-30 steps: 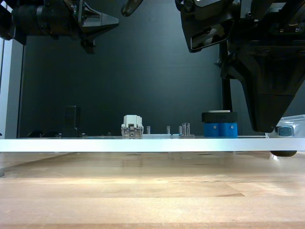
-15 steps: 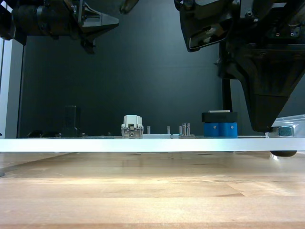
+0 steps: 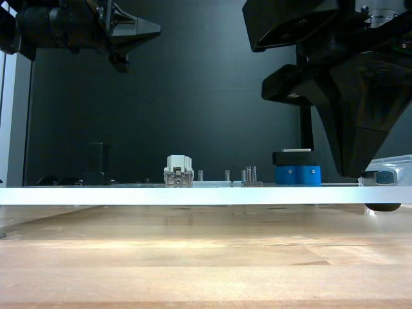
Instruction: Unfasten the M12 nut and place it in the container
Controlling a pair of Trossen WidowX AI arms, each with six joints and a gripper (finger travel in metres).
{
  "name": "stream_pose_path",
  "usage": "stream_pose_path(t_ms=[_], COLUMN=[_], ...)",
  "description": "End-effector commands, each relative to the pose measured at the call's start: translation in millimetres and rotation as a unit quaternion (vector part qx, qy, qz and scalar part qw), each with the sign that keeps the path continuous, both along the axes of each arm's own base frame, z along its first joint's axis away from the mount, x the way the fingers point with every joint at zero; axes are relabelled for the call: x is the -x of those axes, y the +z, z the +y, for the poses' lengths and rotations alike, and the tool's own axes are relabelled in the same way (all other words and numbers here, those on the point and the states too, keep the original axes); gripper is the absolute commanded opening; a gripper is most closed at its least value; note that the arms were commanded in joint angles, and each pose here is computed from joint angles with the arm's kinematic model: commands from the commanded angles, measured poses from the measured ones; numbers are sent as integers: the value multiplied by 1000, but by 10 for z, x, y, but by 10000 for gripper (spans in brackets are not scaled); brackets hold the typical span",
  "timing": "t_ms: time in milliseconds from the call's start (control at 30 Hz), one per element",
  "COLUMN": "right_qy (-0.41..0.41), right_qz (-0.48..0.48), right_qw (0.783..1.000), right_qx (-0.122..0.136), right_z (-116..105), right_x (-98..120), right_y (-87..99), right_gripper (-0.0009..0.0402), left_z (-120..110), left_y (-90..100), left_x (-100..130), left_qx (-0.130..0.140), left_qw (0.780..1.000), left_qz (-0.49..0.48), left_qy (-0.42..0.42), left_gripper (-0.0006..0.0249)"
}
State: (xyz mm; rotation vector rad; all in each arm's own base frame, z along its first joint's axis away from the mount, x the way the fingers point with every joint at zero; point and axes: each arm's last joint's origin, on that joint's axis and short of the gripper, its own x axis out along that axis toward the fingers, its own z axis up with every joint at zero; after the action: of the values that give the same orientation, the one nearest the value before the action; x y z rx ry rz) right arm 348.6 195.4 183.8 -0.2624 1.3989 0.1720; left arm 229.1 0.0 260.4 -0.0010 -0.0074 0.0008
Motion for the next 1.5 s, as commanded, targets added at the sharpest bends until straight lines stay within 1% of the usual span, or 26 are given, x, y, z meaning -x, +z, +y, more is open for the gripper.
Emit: stream_pose_path(t_ms=[33,267,400,1033,1133,1267,1333,1400,1500], right_qy=[39,138,170,175,130,1,-61,-105,-149], right_qz=[0,3,4,2,-5,-18,-18,-13,9], right_qw=[999,990,985,984,991,1000,998,994,986], right_qx=[6,22,28,28,18,-10,-23,-38,-74], right_z=[1,1,0,-4,-13,-49,-69,-83,-89], right_x=[-4,-5,-6,-11,2,31,60,92,143], right_y=[-2,-1,-1,6,63,189,250,307,380], right_gripper=[2,2,2,2,2,2,2,2,2], left_z=[1,0,0,0,0,1,0,1,1], left_y=[1,2,2,2,2,1,2,1,2], left_x=[0,0,0,0,0,0,0,0,0], left_qx=[0,0,0,0,0,0,0,0,0], left_qw=[1000,1000,1000,1000,1000,1000,1000,1000,1000], left_qz=[0,0,0,0,0,0,0,0,0], left_qy=[0,0,0,0,0,0,0,0,0], left_gripper=[0,0,0,0,0,0,0,0,0])
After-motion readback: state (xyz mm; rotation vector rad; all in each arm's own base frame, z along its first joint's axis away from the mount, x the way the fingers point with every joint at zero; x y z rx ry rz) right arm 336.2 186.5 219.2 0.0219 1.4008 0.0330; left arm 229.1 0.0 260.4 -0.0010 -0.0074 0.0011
